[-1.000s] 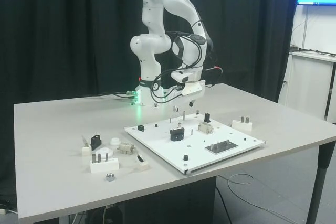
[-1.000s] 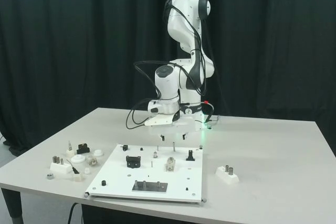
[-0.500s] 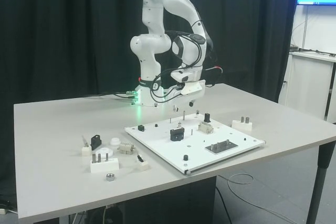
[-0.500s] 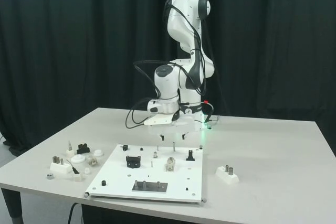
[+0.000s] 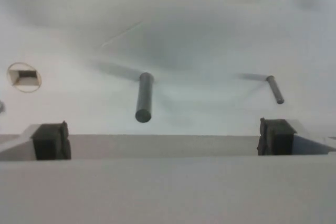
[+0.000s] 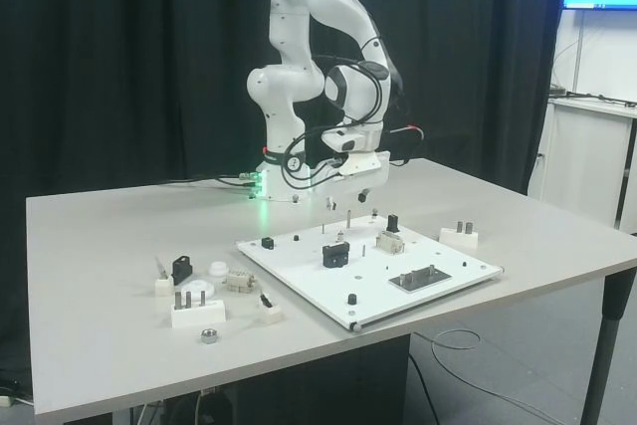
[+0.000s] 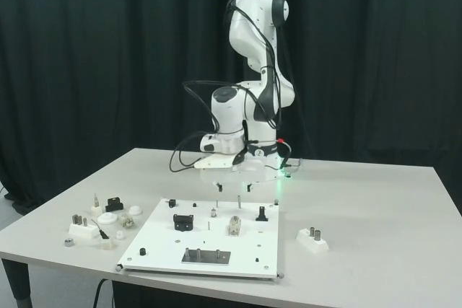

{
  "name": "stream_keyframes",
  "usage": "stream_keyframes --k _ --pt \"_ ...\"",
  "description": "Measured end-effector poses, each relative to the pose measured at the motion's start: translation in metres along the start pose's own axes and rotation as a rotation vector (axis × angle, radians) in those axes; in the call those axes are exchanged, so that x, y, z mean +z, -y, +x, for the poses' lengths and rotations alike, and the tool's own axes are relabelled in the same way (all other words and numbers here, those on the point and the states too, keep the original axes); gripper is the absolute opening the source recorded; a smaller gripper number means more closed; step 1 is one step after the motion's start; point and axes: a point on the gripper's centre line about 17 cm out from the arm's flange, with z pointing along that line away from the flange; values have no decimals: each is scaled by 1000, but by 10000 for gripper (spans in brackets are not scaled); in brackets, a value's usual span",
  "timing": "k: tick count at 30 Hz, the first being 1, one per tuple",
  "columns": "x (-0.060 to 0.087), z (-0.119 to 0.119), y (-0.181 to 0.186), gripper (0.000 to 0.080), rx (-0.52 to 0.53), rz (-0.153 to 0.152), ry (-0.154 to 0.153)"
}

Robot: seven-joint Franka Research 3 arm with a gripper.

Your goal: Insert round peg 2.

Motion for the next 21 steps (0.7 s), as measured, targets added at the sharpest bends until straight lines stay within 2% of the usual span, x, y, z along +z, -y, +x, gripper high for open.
stream_keyframes --k 10,21 --pt "-2 2 -10 800 17 -5 -14" --pt "-1 -1 -24 800 32 -14 -13"
